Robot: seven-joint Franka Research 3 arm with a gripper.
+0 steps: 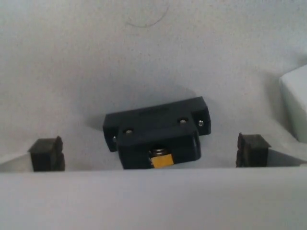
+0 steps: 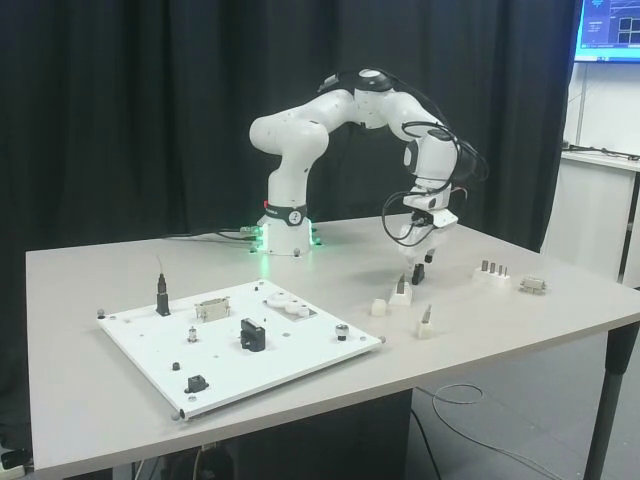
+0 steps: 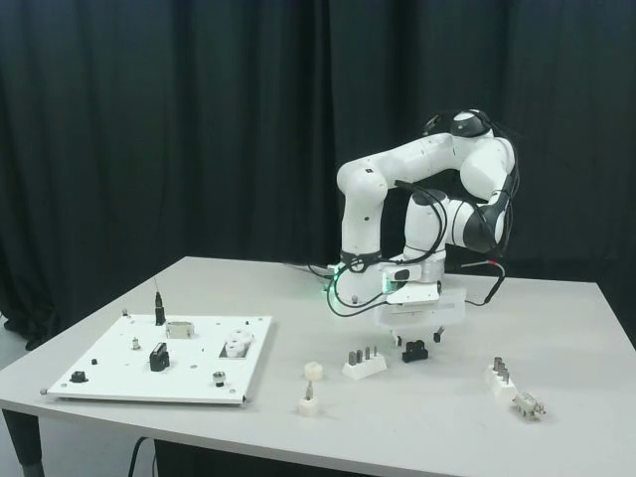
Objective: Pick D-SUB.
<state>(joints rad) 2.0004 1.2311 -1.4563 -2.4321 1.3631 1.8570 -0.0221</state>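
Two fingertips (image 1: 47,154) of my gripper (image 1: 149,152) are standing spread wide, one on each side of the black connector (image 1: 157,133), which is lying on the grey table (image 1: 72,72) toward its far edge. Nothing is gripped yet; closing and lifting are remaining.

I work in a robotics lab: black curtains (image 3: 199,119) wall off my grey table (image 2: 90,290), a white board (image 2: 235,345) of test fittings lies at my ten o'clock, and a monitor (image 2: 610,30) glows behind.
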